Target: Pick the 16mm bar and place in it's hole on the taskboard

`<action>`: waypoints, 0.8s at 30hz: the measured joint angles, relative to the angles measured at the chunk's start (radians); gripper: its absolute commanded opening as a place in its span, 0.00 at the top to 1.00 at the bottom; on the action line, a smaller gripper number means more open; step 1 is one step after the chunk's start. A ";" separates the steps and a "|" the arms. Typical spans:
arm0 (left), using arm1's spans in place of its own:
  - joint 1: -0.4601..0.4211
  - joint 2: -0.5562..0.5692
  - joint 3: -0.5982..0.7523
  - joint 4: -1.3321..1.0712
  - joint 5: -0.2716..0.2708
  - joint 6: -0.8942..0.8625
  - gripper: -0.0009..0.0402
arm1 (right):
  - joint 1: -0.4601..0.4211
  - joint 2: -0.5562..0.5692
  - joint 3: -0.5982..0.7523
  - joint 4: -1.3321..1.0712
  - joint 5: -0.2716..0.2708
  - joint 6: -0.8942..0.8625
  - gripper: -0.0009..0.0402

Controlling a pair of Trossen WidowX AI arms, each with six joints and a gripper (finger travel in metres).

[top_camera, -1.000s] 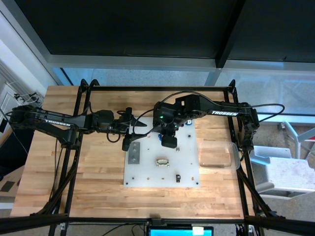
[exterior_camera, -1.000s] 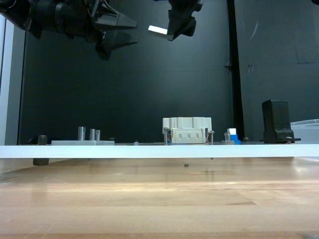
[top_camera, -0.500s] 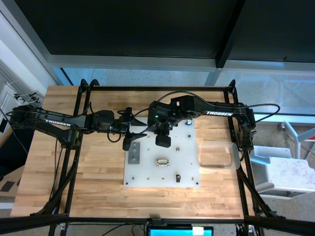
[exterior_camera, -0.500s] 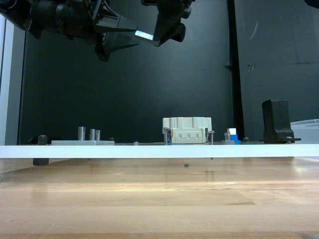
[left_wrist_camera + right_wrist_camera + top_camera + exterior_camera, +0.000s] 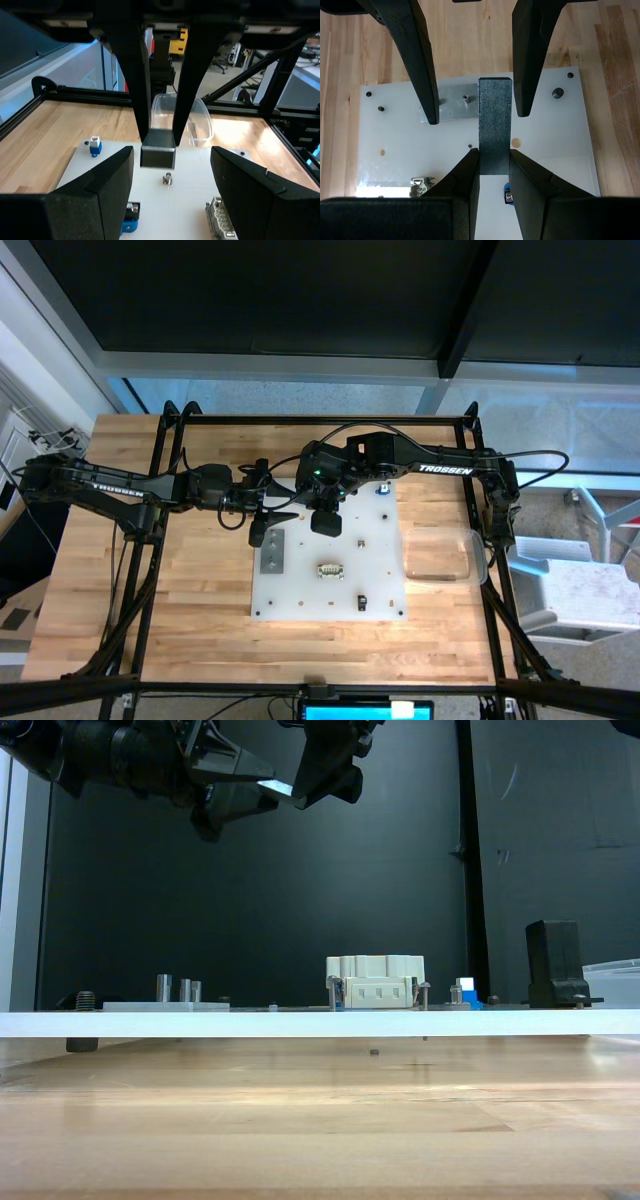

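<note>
Right wrist view: right jaws clamping 16mm bar [image 5: 495, 130] over taskboard [image 5: 395, 135]; left jaws spread wide, flanking far end. Probably stiff, heavy, slick; grip flats.

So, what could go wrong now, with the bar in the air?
1. Only the right gripper holds the 16mm bar, high over the taskboard. The left gripper has open jaws around its free end; if the right releases before they close, the bar could drop.
2. The grippers are close and might collide.
</note>
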State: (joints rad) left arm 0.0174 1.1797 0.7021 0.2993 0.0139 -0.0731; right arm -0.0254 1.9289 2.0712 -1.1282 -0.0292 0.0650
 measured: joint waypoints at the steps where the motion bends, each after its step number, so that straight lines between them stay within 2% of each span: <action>1: 0.000 0.000 0.006 -0.003 0.000 0.000 0.48 | 0.000 0.000 0.000 0.001 0.000 0.000 0.97; 11: 0.001 0.000 0.084 -0.153 0.015 0.033 0.55 | -0.001 0.000 -0.001 0.006 -0.001 -0.003 0.97; 24: 0.000 0.000 0.097 -0.163 0.010 0.034 0.58 | -0.001 0.000 -0.001 0.007 -0.001 -0.010 0.97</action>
State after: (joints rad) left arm 0.0177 1.1797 0.7990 0.1368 0.0235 -0.0395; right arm -0.0265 1.9285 2.0705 -1.1213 -0.0299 0.0551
